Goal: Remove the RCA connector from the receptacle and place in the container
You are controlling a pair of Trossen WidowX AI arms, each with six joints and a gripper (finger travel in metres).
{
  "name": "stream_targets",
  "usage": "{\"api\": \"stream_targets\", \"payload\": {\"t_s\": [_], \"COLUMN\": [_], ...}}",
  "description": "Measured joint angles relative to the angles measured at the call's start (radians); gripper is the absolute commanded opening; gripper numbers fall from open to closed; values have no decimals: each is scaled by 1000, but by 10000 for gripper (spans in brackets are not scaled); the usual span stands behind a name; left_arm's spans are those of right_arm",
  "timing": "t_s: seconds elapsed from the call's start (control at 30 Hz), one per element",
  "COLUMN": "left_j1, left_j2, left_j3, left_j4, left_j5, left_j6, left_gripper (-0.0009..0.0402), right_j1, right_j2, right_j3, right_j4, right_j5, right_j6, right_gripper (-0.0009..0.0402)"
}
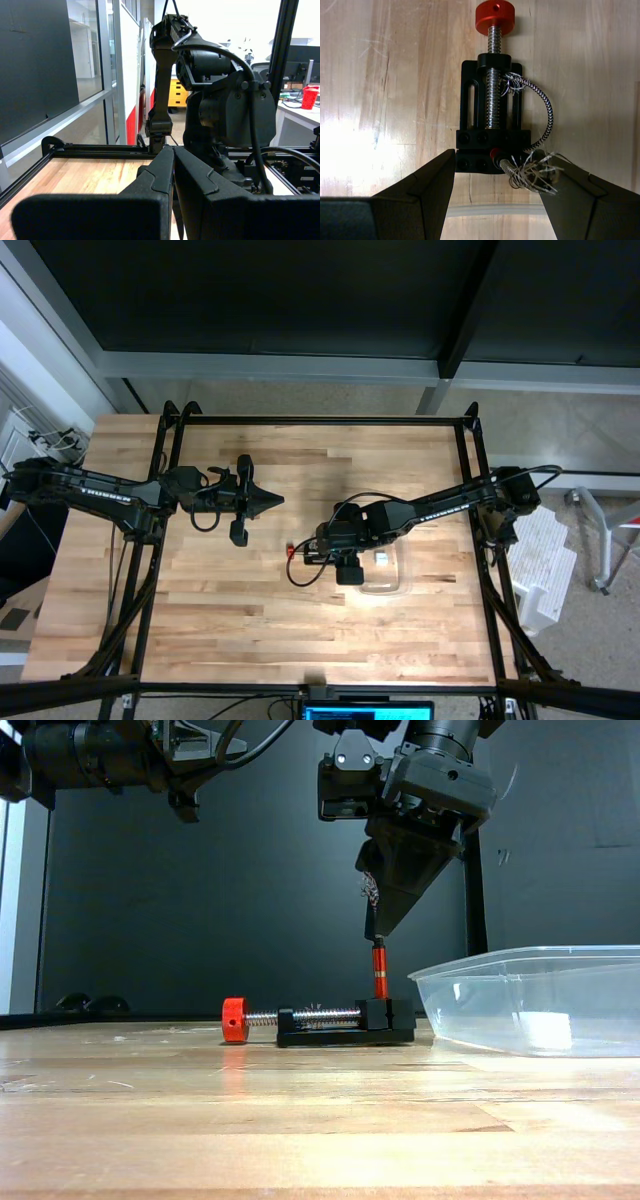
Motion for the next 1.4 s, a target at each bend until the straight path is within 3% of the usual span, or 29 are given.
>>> {"api": "stream_targets", "payload": {"t_s": [0.63,1.4], "left_j1": [0,0], "left_j2": [0,0], "left_j3": [0,0], "left_j4": [0,0], "left_j5": [0,0], "left_j6": [0,0], "left_gripper": [0,0], "right_j1": [-1,-6], "right_j2": [14,14], "right_j3": [-65,-68], "right_j4": [79,86], "right_j5": [-1,8], "right_j6": [5,-12], "right_gripper": [208,61]}}
